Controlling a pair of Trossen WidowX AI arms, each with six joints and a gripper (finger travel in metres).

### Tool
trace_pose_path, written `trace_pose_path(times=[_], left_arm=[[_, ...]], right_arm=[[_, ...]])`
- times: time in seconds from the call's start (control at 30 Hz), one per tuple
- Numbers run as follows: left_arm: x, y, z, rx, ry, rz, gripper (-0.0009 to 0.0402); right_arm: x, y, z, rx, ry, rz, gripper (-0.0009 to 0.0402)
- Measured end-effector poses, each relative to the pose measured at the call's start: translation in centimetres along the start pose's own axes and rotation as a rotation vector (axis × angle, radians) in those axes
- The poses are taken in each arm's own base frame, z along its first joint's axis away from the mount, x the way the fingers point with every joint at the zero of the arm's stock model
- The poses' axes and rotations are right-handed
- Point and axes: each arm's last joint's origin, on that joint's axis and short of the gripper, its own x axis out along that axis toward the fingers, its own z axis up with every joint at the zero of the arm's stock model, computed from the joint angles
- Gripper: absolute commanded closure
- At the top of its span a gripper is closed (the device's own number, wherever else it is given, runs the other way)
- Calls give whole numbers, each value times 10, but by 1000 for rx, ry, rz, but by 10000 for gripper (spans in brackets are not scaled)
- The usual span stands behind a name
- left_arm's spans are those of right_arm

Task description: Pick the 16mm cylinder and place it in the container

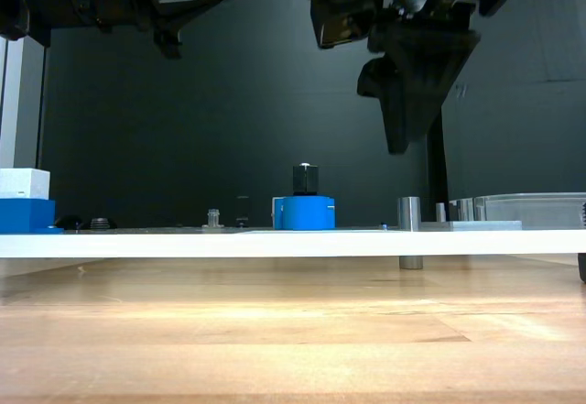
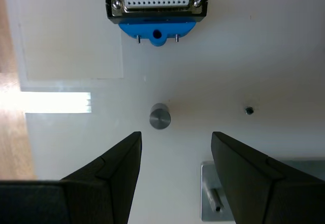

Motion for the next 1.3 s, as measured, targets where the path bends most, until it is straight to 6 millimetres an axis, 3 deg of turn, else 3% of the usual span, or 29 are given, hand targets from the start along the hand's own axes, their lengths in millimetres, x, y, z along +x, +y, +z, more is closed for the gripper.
trace_pose_path(times=[1.3], left_arm=[[0, 0, 0, 0, 1, 0, 393]], right_arm=[[51, 11, 6, -17, 68, -19, 205]])
